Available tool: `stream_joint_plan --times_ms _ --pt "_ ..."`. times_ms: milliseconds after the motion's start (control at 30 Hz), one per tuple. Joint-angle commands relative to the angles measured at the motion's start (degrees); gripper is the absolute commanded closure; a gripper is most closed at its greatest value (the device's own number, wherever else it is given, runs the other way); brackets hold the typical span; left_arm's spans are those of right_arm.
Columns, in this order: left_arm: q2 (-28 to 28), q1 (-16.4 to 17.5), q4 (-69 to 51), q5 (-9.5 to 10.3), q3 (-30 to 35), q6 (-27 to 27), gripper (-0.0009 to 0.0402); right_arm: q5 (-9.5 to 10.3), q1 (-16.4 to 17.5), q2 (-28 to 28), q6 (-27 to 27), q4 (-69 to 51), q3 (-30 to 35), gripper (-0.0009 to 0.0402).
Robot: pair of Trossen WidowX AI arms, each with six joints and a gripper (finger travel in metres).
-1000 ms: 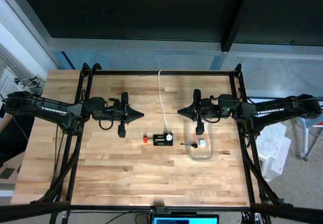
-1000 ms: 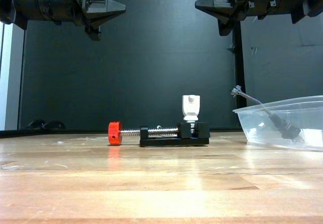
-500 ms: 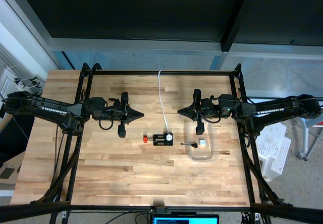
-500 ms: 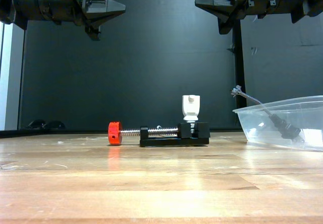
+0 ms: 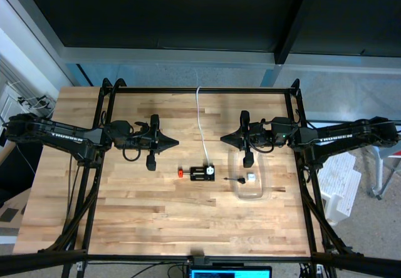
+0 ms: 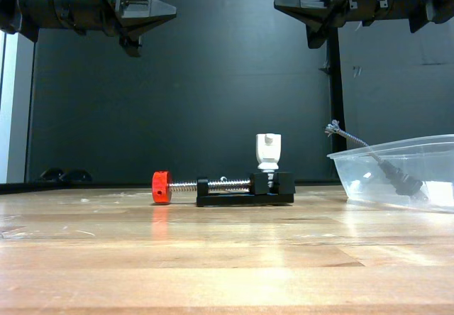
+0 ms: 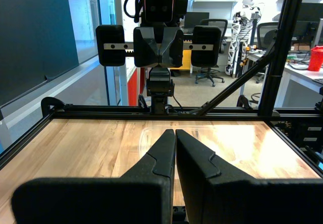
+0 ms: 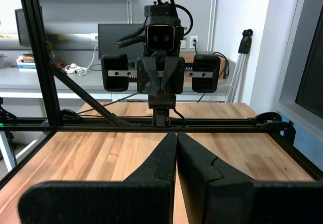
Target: Remove the power plug from the receptacle and place in the container
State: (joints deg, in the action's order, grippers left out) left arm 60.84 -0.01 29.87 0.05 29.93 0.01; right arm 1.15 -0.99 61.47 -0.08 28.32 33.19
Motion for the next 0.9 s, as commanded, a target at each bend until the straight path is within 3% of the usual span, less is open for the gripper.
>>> stream_joint_plan --times_ms 33,533,900 --pt "0.0 0.0 0.0 -0.02 0.0 0.0 0.0393 -0.02 0.0 0.0 -0.1 -0.7 0.0 0.0393" --pt "0.0 0.0 0.0 -0.02 0.0 0.0 0.0393 -0.22 0.0 0.0 -4.0 -0.5 0.0 0.0393" --pt "0.0 0.0 0.0 -0.02 0.0 0.0 0.0393 -0.22 0.0 0.0 -4.1 0.4 -0.1 0.0393"
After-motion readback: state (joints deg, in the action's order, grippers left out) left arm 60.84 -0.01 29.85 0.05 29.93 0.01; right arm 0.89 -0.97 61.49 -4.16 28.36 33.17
